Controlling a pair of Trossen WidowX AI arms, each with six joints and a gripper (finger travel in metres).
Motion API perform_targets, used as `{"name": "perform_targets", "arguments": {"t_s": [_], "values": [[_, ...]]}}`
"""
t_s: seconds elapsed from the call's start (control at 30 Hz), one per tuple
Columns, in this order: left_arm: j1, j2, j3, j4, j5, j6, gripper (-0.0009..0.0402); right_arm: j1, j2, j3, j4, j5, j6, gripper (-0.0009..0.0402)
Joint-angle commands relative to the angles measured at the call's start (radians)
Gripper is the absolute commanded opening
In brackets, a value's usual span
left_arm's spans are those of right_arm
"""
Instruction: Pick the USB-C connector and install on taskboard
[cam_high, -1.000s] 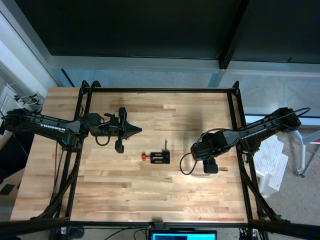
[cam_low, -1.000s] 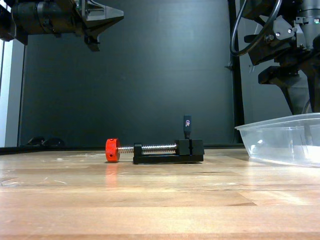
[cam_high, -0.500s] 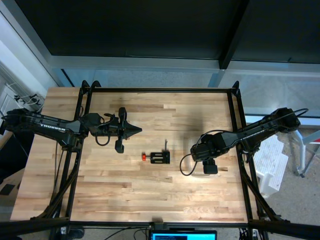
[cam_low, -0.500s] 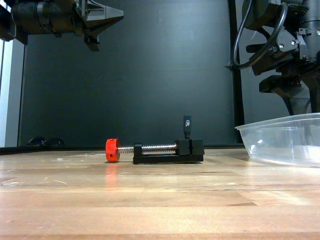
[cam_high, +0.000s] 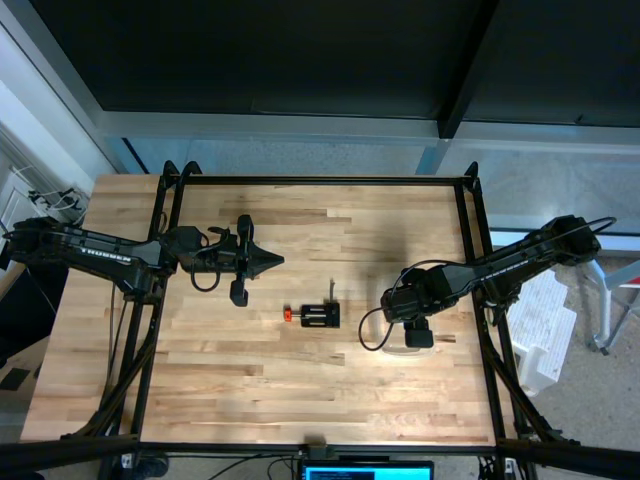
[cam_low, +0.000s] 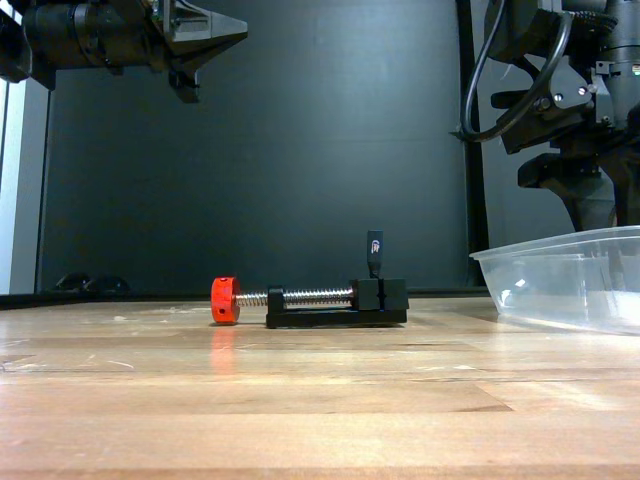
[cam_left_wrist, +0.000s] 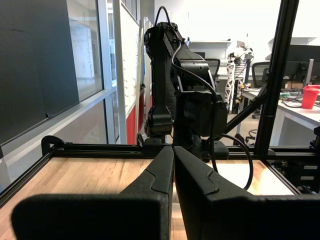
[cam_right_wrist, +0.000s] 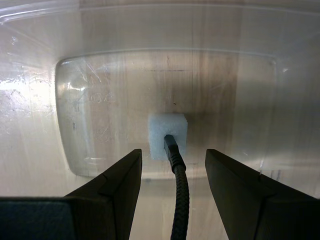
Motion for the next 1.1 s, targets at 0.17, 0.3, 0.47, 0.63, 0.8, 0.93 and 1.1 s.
{"name": "perform_targets", "arguments": {"t_s": [0.17, 0.3, 0.47, 0.63, 0.8, 0.93, 1.1], "values": [[0.0, 0.0, 0.0, 0.0, 0.0, 0.0, 0.0, 0.0, 0.0, -0.017, 0.01, -0.001, 0.004, 0.015], [0.0, 0.0, 0.0, 0.0, 0.0, 0.0, 0.0, 0.0, 0.0, -0.02, 0.018, -0.001, 0.004, 0.0133], [0.0, 0.0, 0.0, 0.0, 0.0, 0.0, 0.0, 0.0, 0.0, -0.02, 0.021, -0.001, 0.005, 0.0115], [0.0, 0.0, 0.0, 0.0, 0.0, 0.0, 0.0, 0.001, 0.0, -0.023, 0.021, -0.002, 0.008, 0.0094], [0.0, 0.0, 0.0, 0.0, 0.0, 0.0, 0.0, 0.001, -0.002, -0.023, 0.021, -0.009, 0.008, 0.0067], [0.0, 0.0, 0.0, 0.0, 0.0, 0.0, 0.0, 0.001, -0.004, -0.023, 0.022, -0.009, 0.008, 0.0043], [0.0, 0.0, 0.0, 0.0, 0.0, 0.0, 0.0, 0.001, -0.006, -0.023, 0.022, -0.009, 0.008, 0.0012]]}}
